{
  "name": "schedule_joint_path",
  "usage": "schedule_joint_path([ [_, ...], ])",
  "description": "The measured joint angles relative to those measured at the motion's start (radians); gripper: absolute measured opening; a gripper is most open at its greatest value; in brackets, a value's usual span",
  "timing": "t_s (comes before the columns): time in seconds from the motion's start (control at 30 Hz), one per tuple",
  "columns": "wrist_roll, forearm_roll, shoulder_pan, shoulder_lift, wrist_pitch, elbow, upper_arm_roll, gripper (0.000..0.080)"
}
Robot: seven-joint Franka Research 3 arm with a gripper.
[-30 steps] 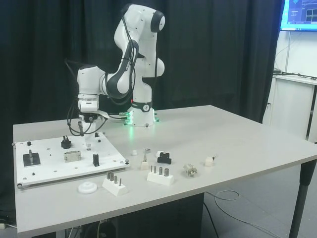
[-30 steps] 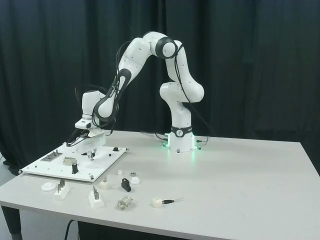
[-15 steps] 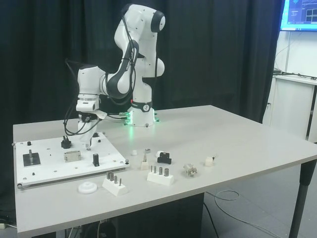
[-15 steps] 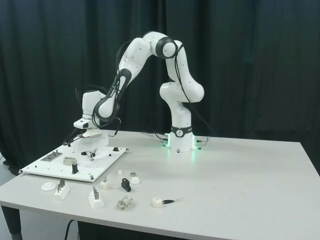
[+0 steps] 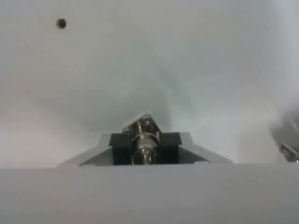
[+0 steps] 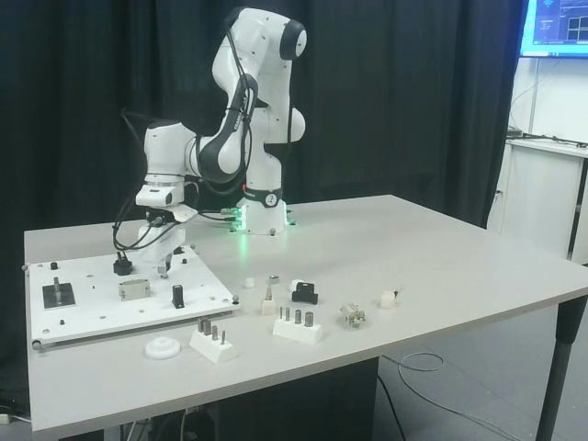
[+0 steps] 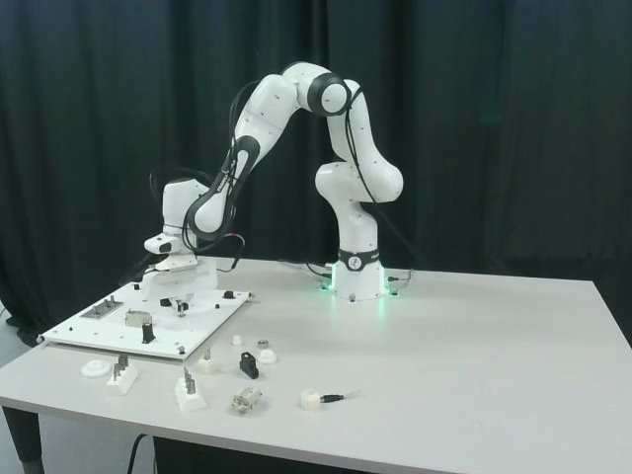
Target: Insert BNC.
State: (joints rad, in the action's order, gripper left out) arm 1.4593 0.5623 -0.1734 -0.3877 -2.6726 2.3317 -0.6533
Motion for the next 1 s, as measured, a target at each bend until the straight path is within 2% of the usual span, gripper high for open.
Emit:
schedule_joint_path([
  [0.7, -0.195, 0.000, 0.003, -0.005, -0.007, 0.000, 0.000, 0.0120],
  [1.0, -0.220, -0.001, 0.003, -0.004, -0.006, 0.001, 0.000, 0.0120],
])
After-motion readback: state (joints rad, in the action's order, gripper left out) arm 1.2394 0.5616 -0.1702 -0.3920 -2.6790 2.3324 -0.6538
